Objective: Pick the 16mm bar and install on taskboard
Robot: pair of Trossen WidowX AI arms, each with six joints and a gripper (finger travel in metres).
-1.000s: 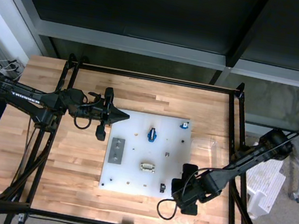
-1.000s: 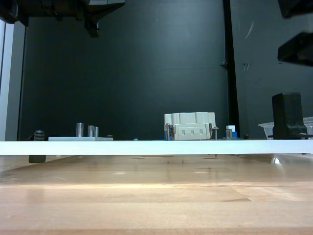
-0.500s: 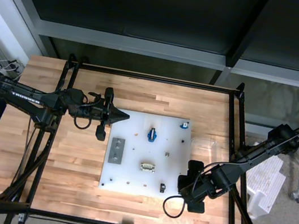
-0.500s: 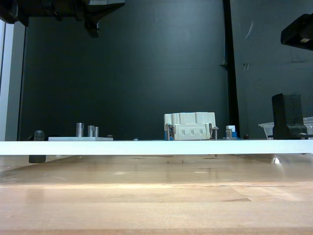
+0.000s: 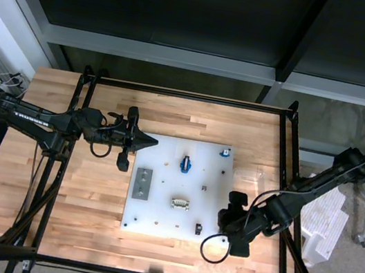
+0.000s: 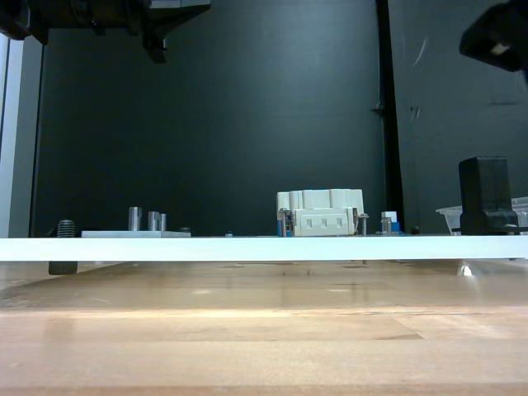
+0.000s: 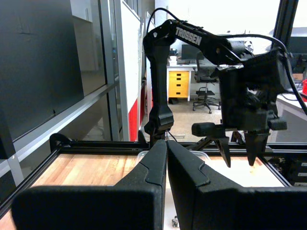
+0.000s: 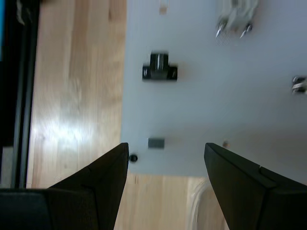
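No gripper holds a bar. Three short metal bars (image 6: 134, 218) stand upright in the grey block (image 5: 141, 184) on the left part of the white taskboard (image 5: 156, 213); I cannot tell which is the 16mm bar. My left gripper (image 5: 148, 143) hovers just past the board's far left corner, its fingers (image 7: 153, 167) pressed shut on nothing. My right gripper (image 5: 224, 218) hangs above the board's near right edge, open and empty, with its fingers (image 8: 103, 177) spread wide over the board (image 8: 216, 105).
On the board are a blue part (image 5: 185, 164), a beige connector (image 5: 180, 204) and a black clip (image 5: 199, 229). A clear tray (image 5: 254, 177) lies right of the board. A black frame (image 5: 282, 167) borders the table. The right arm (image 7: 247, 100) shows in the left wrist view.
My right gripper has risen and drifted slightly away from the near edge, toward the right. The left arm and the bars have not moved.
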